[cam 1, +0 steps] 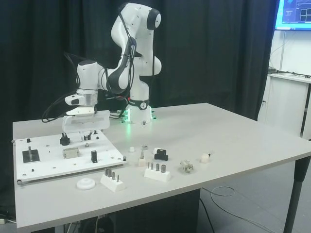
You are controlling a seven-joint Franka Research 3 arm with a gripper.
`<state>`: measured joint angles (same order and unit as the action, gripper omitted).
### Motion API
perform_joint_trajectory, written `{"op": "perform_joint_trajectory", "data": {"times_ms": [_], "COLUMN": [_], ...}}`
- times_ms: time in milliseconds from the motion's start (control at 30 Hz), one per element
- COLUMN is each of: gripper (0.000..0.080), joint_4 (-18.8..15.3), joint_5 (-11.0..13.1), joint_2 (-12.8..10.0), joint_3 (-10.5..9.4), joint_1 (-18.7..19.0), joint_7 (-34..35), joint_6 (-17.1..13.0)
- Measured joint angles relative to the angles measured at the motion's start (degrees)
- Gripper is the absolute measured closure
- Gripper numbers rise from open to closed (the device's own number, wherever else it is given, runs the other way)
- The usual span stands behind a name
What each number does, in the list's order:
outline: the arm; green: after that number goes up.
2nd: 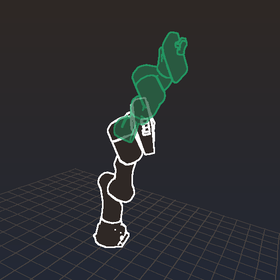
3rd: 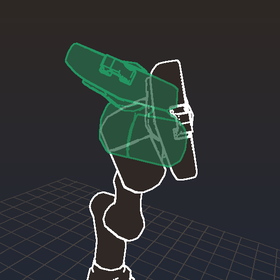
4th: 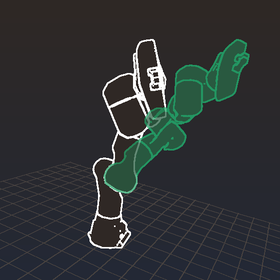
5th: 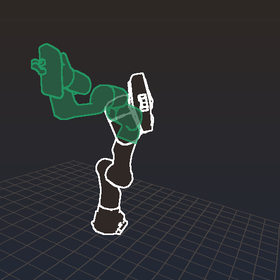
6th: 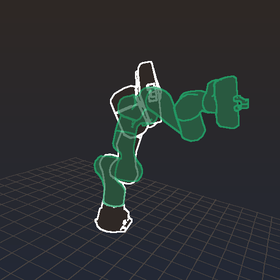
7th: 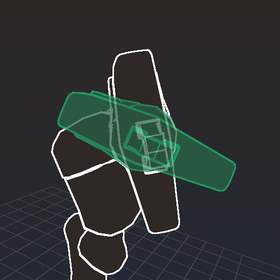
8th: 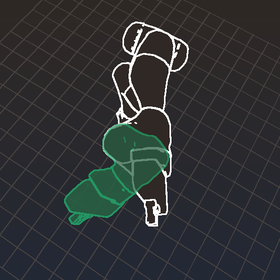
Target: Insert BNC.
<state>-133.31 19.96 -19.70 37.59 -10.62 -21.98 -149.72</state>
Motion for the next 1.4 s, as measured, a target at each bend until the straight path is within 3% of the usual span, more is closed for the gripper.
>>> {"op": "perform_joint_trajectory", "data": {"times_ms": [1400], "gripper": [0.0682], "joint_4": [-0.4], "joint_5": [2.2], "joint_2": [-1.3], "joint_3": [-1.06], "joint_1": [0.0], "joint_7": [0.0], "joint_6": [-3.5]}}
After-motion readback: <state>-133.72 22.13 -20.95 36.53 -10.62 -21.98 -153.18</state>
